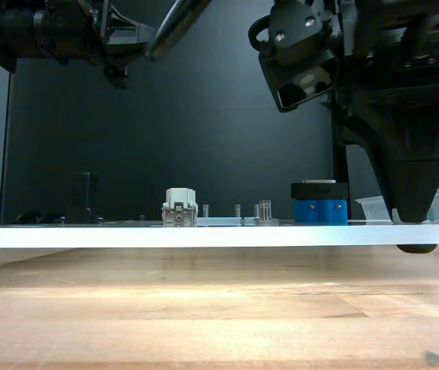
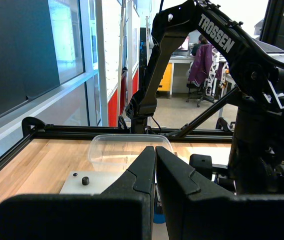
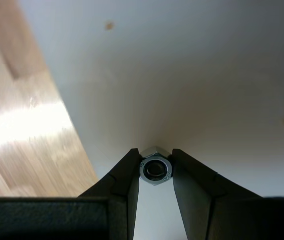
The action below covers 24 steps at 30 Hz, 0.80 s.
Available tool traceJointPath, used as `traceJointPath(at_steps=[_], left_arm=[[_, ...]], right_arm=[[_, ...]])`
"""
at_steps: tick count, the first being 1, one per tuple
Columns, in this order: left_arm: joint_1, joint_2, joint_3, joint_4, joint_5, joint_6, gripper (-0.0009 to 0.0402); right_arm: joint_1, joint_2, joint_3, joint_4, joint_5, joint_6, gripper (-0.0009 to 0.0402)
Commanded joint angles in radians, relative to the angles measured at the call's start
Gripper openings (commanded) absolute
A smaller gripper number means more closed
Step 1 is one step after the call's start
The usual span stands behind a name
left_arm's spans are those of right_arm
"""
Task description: Unfasten the M12 fastener and place in the container
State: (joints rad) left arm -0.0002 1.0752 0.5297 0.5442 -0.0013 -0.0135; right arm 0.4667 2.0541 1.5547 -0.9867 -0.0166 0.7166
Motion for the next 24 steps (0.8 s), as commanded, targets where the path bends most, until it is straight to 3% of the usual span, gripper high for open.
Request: traceJointPath(at_steps=[1, 11, 16, 20, 24], left_arm=[[0.0, 0.0, 0.0, 0.0, 0.0, 0.0, 0.0], [0.0, 0.0, 0.0, 0.0, 0.0, 0.0, 0.0], [0.0, 0.0, 0.0, 0.0, 0.0, 0.0, 0.0], [0.0, 0.0, 0.0, 0.0, 0.0, 0.0, 0.0], [0.0, 0.0, 0.0, 0.0, 0.0, 0.0, 0.0]], right_arm=[[0.001, 0.001, 0.0, 0.005, -0.011, -0.176, 0.0004], [0.0, 0.001, 0.0, 0.01, -0.011, -0.912, 0.0004], [0.0, 0.001, 0.0, 0.01, -0.01, -1.223, 0.0004], [0.0, 0.001, 0.0, 0.01, -0.01, -1.39, 0.0004], [0.0, 0.001, 0.0, 0.011, -0.009, -1.467, 0.0004]])
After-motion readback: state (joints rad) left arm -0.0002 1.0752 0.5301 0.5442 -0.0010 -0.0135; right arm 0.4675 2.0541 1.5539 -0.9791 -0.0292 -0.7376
